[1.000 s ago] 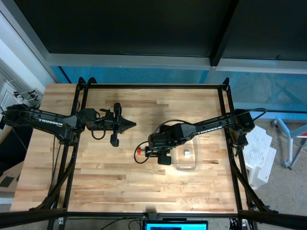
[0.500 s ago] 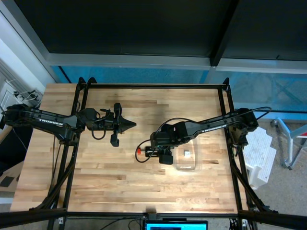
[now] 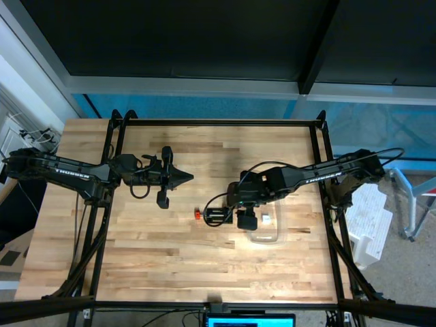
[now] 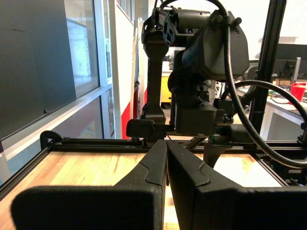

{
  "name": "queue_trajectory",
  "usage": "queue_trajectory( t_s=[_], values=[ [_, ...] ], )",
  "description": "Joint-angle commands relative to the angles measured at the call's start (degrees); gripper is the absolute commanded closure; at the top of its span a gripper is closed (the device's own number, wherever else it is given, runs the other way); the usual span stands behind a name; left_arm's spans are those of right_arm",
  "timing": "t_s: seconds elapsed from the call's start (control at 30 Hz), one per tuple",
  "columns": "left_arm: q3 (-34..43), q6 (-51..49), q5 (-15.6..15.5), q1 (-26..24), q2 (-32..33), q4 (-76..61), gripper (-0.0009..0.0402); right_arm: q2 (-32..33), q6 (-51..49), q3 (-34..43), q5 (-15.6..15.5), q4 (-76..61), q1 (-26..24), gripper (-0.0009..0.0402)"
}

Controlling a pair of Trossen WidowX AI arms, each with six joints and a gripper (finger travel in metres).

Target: Pick the usb-c connector and install on the hub

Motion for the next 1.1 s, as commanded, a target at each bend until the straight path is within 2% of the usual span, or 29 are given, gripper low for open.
queue_trajectory(
  t_s=[0.03, 0.33, 0.53, 0.9, 1.0, 1.1],
  values=[
    [0.0, 0.0, 0.0, 0.0, 0.0, 0.0, 0.0393, -1.6, 0.0, -2.8, 0.1, 1.8, 0.0, 0.0142],
    [0.0, 0.0, 0.0, 0.0, 0.0, 0.0, 0.0393, -4.3, -1.6, -6.3, 0.1, 3.6, 0.2, 0.0181],
    [0.0, 0.0, 0.0, 0.0, 0.0, 0.0, 0.0393, -10.5, -4.4, -9.5, 1.7, 9.0, -0.4, 0.0237],
    [0.0, 0.0, 0.0, 0.0, 0.0, 0.0, 0.0393, -24.7, -9.8, -24.0, 1.9, 39.3, -3.0, 0.0399],
    [0.0, 0.0, 0.0, 0.0, 0.0, 0.0, 0.0393, -27.1, -10.1, -27.6, -0.5, 47.5, -4.5, 0.0385],
    [0.0, 0.0, 0.0, 0.0, 0.0, 0.0, 0.0393, -28.8, -10.4, -30.9, -2.1, 54.6, -5.7, 0.0395]
  ],
)
